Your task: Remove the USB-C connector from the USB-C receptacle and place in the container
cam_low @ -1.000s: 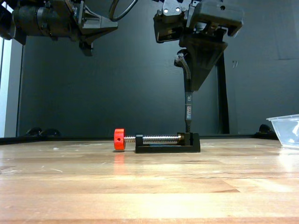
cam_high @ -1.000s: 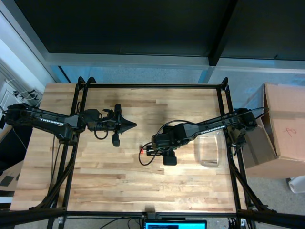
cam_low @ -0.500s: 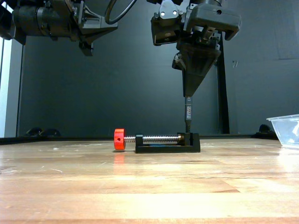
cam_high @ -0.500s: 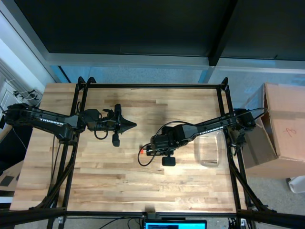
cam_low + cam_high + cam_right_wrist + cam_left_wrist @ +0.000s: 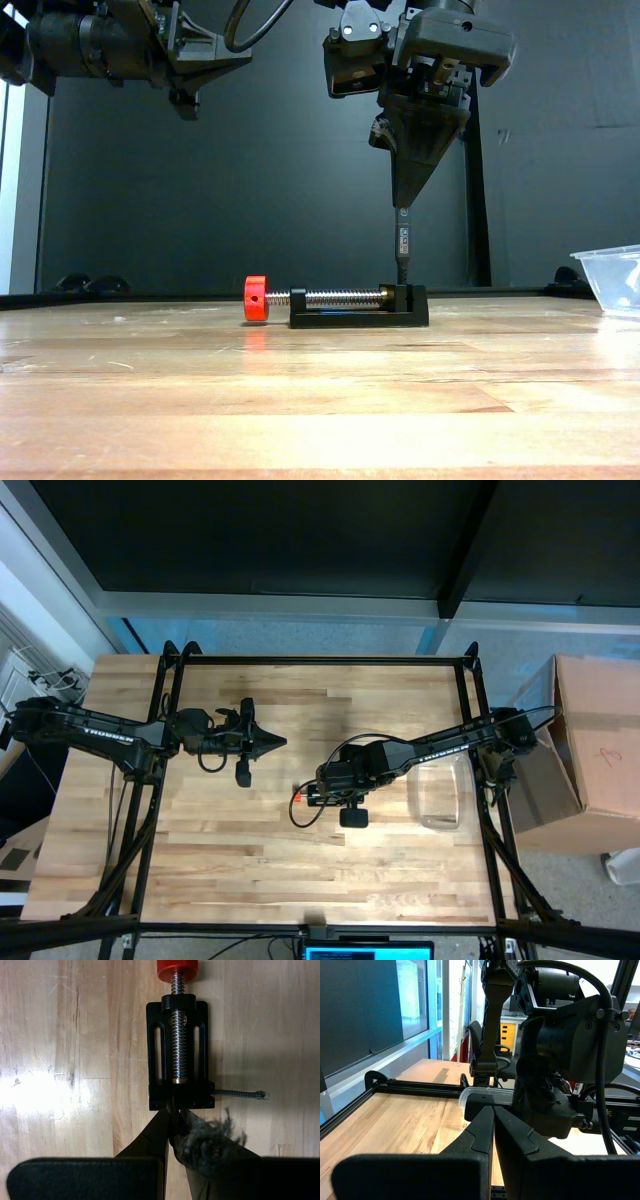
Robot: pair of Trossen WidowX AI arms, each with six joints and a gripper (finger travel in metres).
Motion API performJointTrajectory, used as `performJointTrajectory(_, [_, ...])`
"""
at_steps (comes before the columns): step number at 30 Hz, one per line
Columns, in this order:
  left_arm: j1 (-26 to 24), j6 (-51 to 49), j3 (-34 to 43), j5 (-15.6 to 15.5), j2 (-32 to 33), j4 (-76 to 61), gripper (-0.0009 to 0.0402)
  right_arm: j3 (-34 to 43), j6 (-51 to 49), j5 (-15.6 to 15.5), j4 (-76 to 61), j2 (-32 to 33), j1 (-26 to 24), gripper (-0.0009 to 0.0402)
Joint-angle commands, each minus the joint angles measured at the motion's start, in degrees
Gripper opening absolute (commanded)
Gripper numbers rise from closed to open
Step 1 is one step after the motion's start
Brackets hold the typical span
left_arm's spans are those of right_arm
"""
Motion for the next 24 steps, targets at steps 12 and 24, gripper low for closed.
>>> performJointTrajectory(12, [0.0,0.0,0.0,0.0,0.0,0.0,0.0000,0.0,1.0,0.0,-0.9,-2.9,0.0,0.0000])
performJointTrajectory(24, [0.0,0.0,0.0,0.0,0.0,0.0,0.0000,2.7,1.4,0.0,-6.1,-6.3,0.0,0.0000])
